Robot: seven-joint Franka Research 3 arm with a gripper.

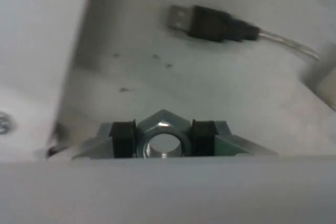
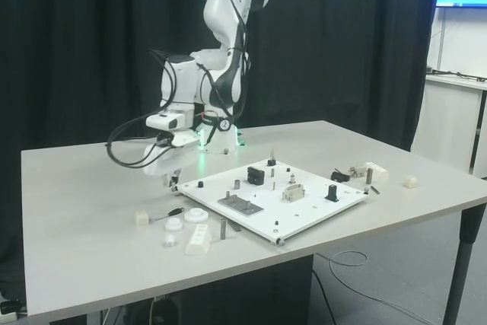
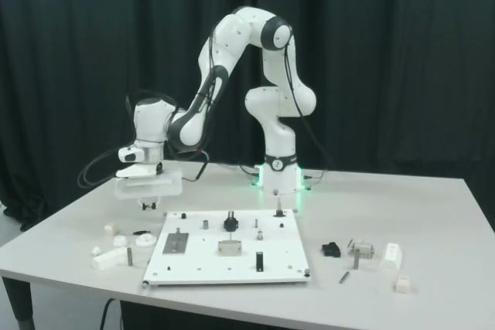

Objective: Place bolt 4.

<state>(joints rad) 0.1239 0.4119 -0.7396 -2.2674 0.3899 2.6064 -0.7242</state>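
In the wrist view my gripper (image 1: 164, 140) is shut on a grey hexagonal piece with a round threaded hole, bolt 4 (image 1: 163, 121). The black pads (image 1: 124, 139) press on its two sides. The piece hangs above the grey table, beside the edge of the white board (image 1: 37, 51). In the first room view the gripper (image 2: 173, 181) hovers low at the board's (image 2: 304, 215) far left corner. The second room view shows the gripper (image 3: 147, 204) just above the table, off the board's (image 3: 232, 267) back left corner.
A black USB plug (image 1: 210, 23) with a cable lies on the table near the gripper. White gears (image 2: 195, 215) and a white block (image 2: 198, 240) sit left of the board. Pegs and black fixtures (image 2: 255, 175) stand on it. Small parts (image 2: 373, 170) lie to its right.
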